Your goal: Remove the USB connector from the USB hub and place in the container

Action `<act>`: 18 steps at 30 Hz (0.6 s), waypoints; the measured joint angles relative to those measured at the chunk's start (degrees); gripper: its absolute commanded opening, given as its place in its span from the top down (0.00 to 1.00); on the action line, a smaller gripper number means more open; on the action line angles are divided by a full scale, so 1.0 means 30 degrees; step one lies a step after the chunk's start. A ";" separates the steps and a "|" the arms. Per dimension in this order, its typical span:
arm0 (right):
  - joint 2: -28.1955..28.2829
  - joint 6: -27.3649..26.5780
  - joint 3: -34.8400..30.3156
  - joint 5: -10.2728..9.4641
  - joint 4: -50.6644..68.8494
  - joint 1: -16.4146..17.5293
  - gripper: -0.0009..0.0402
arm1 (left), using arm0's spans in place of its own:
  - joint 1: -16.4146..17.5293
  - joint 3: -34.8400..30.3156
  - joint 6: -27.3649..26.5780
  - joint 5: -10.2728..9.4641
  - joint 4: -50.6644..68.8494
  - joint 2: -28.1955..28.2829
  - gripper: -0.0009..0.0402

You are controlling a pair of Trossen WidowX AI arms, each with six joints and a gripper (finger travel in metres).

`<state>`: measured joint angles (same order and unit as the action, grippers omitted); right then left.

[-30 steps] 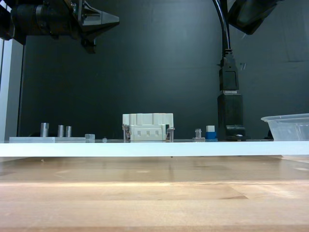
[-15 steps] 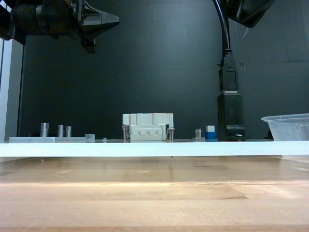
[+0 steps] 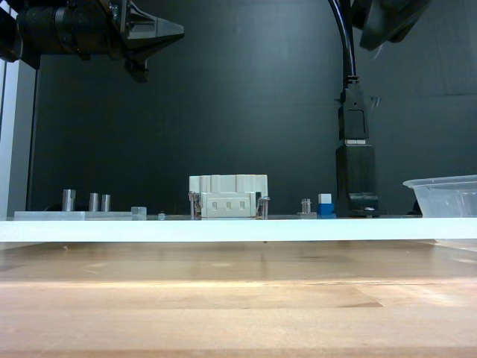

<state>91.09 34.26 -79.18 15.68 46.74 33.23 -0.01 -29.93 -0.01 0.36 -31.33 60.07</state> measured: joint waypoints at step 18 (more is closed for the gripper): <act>0.2200 -0.0182 -0.0882 0.0590 -0.0707 0.0437 0.56 | 0.0000 -0.0007 0.0000 0.0000 0.0000 0.0000 0.98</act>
